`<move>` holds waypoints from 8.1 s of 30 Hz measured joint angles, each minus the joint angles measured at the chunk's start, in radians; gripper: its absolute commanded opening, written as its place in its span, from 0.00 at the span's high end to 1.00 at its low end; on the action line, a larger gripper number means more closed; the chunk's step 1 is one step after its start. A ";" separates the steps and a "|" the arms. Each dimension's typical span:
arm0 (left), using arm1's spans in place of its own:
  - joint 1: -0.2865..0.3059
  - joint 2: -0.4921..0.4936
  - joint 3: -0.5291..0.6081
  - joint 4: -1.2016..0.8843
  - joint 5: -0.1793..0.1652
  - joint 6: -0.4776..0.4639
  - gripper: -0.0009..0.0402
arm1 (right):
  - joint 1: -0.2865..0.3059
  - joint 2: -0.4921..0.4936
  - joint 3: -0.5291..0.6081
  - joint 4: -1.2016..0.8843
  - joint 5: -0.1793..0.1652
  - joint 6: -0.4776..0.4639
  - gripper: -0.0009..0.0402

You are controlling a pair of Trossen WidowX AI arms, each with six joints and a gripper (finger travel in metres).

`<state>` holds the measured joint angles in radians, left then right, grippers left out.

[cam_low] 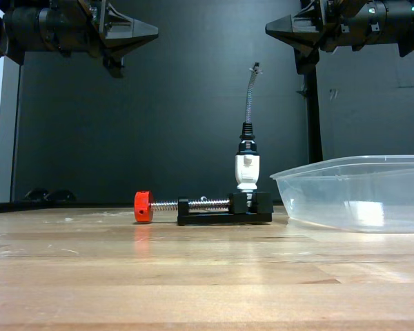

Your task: Remove the power plug from the receptacle and place in the container

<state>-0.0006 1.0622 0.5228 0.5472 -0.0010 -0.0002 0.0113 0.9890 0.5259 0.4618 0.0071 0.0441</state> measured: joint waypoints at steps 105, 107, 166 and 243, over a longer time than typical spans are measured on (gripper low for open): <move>0.000 0.000 0.000 0.000 0.000 0.000 0.98 | 0.151 0.803 0.843 -1.187 0.105 0.102 0.56; 0.000 0.000 0.000 0.000 0.000 0.000 0.98 | 0.151 0.803 0.843 -1.187 0.105 0.101 0.60; 0.000 0.000 0.000 0.000 0.000 0.000 0.98 | 0.150 0.752 0.908 -1.277 0.106 0.100 0.98; 0.000 0.000 0.000 0.000 0.000 0.000 0.98 | 0.124 0.332 0.509 -1.078 0.177 0.069 0.79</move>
<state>-0.0002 1.0618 0.5228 0.5472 -0.0010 -0.0006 0.1352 1.3209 1.0351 -0.6163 0.1837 0.1131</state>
